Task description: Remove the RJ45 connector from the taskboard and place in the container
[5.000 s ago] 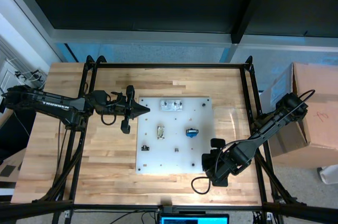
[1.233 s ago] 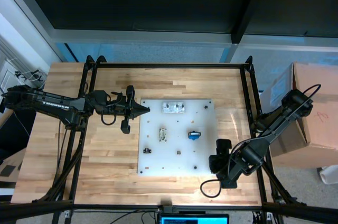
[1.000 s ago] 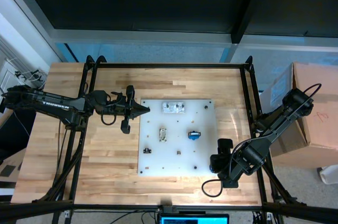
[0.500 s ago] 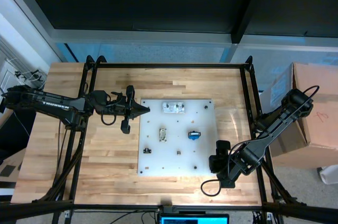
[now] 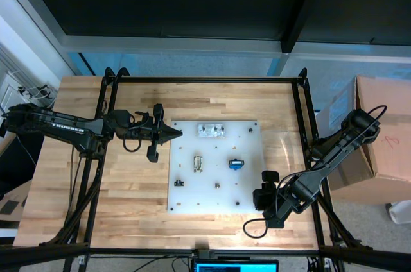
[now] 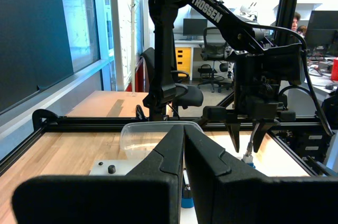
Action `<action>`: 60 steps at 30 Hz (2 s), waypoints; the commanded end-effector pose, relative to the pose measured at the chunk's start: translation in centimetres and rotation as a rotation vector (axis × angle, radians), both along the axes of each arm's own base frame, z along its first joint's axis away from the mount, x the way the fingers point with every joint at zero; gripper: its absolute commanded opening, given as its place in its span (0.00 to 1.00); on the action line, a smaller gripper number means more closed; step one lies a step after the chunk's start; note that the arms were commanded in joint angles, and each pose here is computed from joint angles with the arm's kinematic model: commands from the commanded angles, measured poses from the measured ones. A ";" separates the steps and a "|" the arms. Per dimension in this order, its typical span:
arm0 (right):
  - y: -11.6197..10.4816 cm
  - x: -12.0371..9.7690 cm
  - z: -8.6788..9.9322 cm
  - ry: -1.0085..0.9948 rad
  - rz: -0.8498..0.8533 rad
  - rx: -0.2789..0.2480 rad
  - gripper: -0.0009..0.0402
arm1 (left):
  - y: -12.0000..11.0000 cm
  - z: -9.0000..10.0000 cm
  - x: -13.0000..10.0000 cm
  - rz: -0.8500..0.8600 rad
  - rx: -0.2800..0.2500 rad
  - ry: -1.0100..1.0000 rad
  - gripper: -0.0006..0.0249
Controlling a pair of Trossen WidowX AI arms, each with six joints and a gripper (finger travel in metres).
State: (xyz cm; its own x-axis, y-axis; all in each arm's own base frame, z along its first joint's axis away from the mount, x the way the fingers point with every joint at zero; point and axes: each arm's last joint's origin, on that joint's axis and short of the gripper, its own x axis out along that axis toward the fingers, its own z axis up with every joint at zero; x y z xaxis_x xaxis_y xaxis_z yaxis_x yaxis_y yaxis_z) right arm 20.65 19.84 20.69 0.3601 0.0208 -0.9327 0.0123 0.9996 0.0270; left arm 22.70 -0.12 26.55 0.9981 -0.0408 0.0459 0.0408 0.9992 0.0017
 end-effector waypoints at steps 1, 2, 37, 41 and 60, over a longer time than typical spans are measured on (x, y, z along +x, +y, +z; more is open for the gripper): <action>0.0 0.0 -0.1 -0.006 0.004 0.004 0.40 | 0.0 0.0 0.0 0.000 0.000 -0.001 0.02; 0.0 0.0 -0.1 -0.008 0.004 0.007 0.39 | 0.0 0.0 0.0 0.000 0.000 -0.001 0.02; -0.2 -0.2 0.5 -0.030 0.024 0.018 0.02 | 0.0 0.0 0.0 0.000 0.000 -0.001 0.02; -0.5 -0.2 1.0 -0.045 0.019 0.030 0.02 | 0.0 0.0 0.0 0.000 0.000 -0.001 0.02; -8.2 -2.6 5.1 -0.048 -0.113 0.024 0.02 | 0.0 0.0 0.0 0.000 0.000 -0.001 0.02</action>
State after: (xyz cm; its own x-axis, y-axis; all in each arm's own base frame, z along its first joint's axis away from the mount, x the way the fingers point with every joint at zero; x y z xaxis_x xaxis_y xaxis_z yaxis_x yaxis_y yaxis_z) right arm 18.34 12.39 25.86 0.4119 0.0036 -0.9112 0.1130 0.9921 0.0550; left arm 22.70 -0.12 26.56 0.9981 -0.0408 0.0463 0.0408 0.9992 0.0017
